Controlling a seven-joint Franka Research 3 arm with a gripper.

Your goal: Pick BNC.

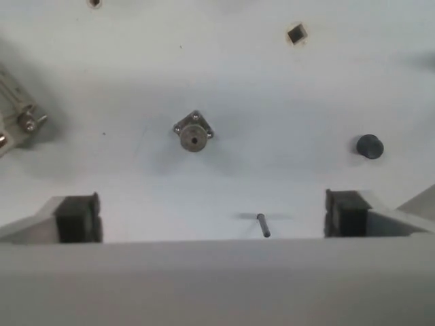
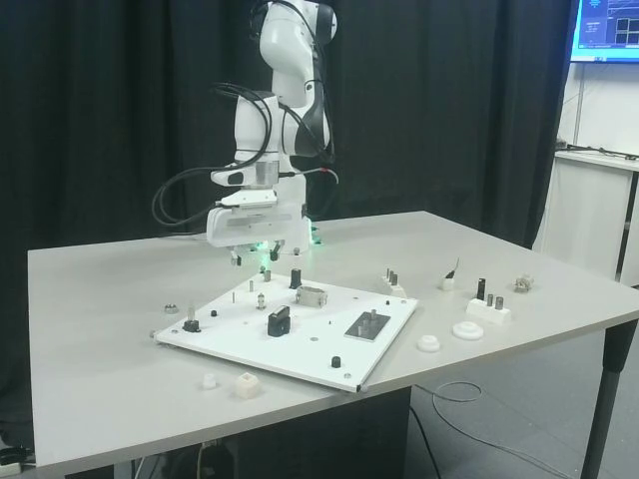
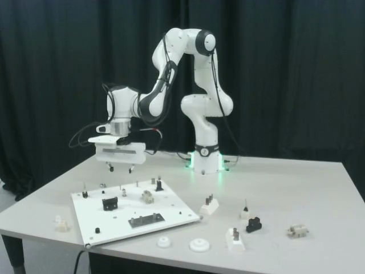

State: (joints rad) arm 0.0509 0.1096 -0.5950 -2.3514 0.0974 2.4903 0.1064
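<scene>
Your white board (image 2: 300,344) fills the middle of the room views. Above its far-left part hangs the gripper (image 1: 212,216), fingers apart and empty. The BNC (image 1: 194,133) sits centre of the wrist frame: small, rigid metal, likely slick; grip its barrel.

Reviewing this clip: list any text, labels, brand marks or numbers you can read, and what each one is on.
None can be read.
The screen at the top corner of the first room view shows lines of text, too small to read.
The arm, the white board and the BNC connector show no legible marking.
</scene>
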